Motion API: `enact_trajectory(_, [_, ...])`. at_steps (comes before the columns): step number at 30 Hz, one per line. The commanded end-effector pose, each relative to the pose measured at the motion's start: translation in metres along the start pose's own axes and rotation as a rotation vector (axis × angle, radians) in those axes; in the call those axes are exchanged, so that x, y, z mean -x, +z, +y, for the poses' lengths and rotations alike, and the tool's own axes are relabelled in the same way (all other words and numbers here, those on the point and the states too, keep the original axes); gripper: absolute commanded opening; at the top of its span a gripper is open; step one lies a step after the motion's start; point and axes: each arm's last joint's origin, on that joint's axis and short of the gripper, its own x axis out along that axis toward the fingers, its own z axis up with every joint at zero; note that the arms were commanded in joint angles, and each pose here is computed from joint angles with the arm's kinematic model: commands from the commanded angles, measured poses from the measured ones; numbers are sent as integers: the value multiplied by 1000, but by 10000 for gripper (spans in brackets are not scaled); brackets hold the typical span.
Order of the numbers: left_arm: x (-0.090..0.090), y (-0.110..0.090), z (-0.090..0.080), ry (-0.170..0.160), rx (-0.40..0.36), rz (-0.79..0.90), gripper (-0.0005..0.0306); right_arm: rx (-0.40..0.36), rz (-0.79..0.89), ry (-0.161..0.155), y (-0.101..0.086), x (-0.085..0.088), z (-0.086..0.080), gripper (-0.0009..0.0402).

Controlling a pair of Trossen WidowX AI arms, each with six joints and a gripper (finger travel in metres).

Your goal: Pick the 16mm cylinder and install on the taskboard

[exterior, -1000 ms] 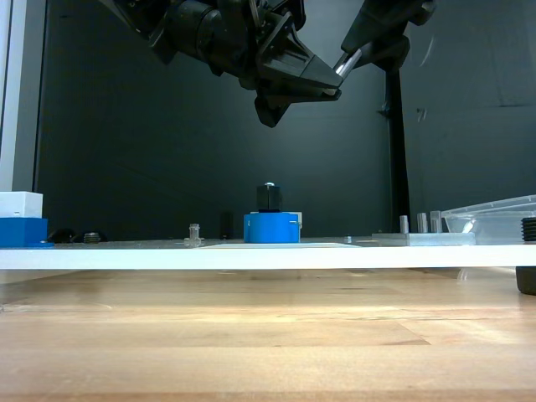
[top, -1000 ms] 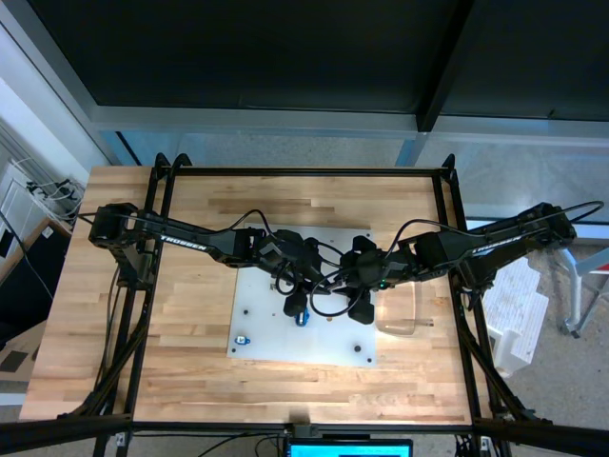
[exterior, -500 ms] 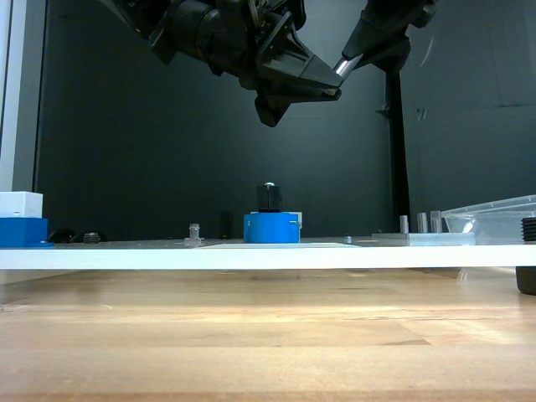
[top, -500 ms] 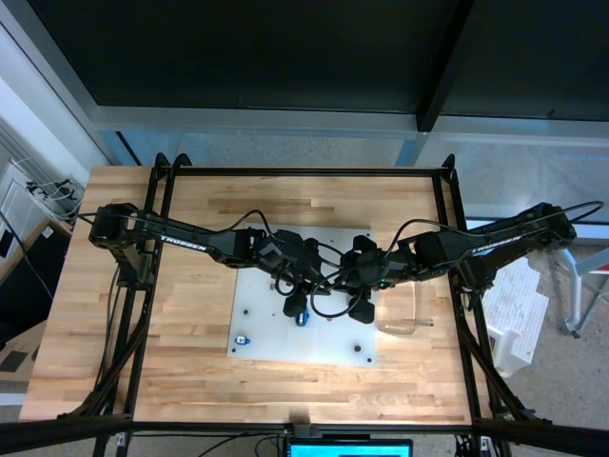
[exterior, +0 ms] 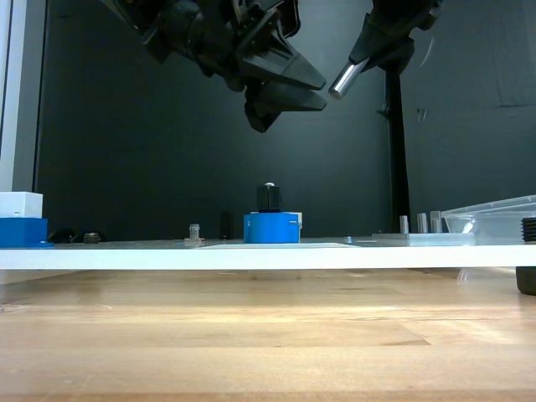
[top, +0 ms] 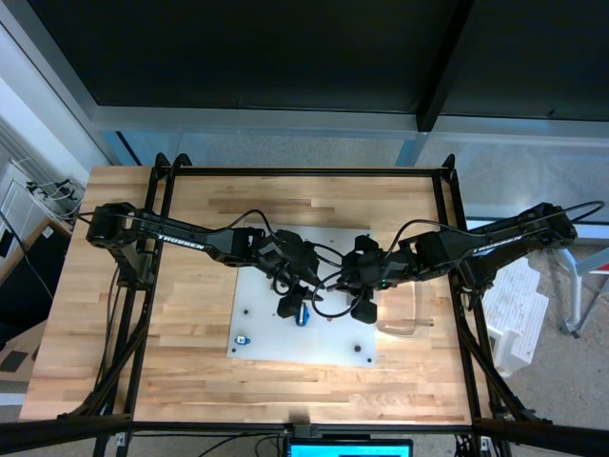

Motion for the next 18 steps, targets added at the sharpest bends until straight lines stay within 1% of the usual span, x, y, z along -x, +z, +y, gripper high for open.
enact_trajectory(1, [7,3,-2,9,-3,-6,150,-3,-10,5,1,2,0,2])
enact_trajectory(3, [10,4,-2,17,-9,-14,145,0,4,1,0,3,0,2])
enact_trajectory(4, [14,6,-3,21,-14,-23,142,1,12,0,-1,3,0,2])
enact_trajectory(5, [15,5,-3,28,-19,-27,137,0,19,5,-2,3,0,2])
enact_trajectory(8, [23,2,-3,71,-35,-39,122,-15,36,31,-3,1,2,2])
enact_trajectory(10, [28,-1,-4,109,-48,-51,112,-15,41,31,-4,1,3,2])
enact_trajectory(11, [32,-2,-4,120,-53,-65,106,-14,43,33,-4,1,4,2])
enact_trajectory(13, [38,-5,-5,130,-62,-110,95,-12,47,33,-5,1,4,2])
enact_trajectory(18, [55,-15,-7,168,-73,-203,72,-21,57,36,-6,1,6,2])
